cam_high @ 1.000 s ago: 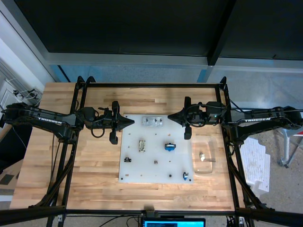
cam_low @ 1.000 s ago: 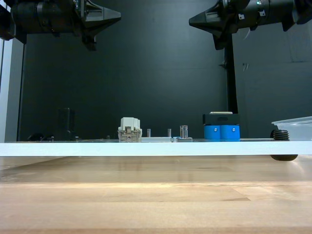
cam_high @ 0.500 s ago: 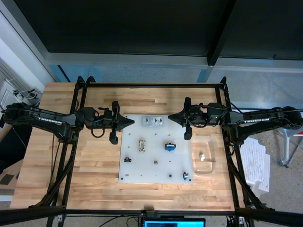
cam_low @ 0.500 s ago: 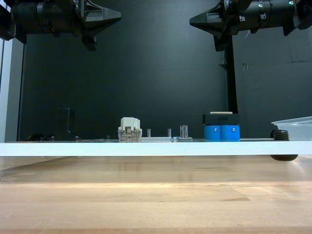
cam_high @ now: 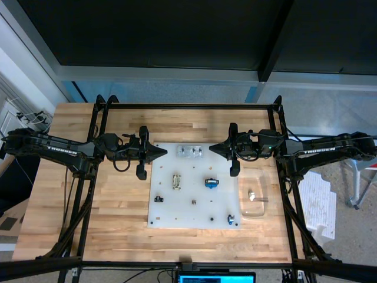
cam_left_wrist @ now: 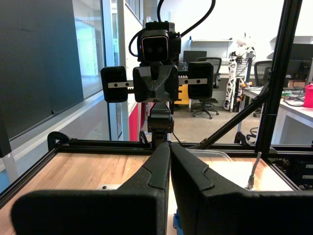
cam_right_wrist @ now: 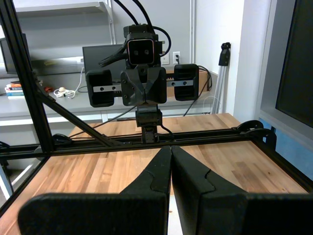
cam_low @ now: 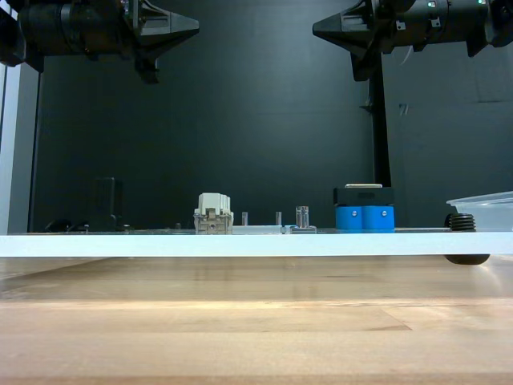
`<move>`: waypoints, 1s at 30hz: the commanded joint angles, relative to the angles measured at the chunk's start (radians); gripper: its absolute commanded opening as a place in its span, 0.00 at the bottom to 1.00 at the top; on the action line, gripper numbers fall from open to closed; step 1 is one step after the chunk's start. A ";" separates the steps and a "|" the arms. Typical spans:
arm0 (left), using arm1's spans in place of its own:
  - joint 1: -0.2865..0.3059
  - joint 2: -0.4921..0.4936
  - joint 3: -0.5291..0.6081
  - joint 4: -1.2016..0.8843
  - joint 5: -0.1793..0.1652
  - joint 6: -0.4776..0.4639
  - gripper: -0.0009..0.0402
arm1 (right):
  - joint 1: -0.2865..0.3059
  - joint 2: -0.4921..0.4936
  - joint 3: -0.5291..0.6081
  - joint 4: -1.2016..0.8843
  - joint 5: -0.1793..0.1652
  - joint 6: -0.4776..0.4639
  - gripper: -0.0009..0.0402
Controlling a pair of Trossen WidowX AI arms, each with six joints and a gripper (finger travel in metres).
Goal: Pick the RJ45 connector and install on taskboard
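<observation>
Both clenched, empty: left gripper centre-left, right gripper centre-right, over taskboard. RJ45 connector unlocated; light, fragile, so pinch sides.

Wooden counter. Directly on it: 1 white board at centre; 1 clear tray just beside the board's right edge; 1 black frame standing around both.

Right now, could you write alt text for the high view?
The left gripper and right gripper, both shut, hover facing each other above the white board, near its far edge. A clear tray with a white block sits right of it.
</observation>
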 commanded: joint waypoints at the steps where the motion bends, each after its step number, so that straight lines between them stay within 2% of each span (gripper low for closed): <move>1: 0.000 0.000 0.000 0.000 0.000 0.000 0.02 | 0.001 0.000 0.001 -0.002 0.000 0.000 0.02; 30: 0.000 0.000 0.000 0.000 0.000 0.000 0.02 | 0.001 0.000 0.001 -0.023 0.000 -0.002 0.02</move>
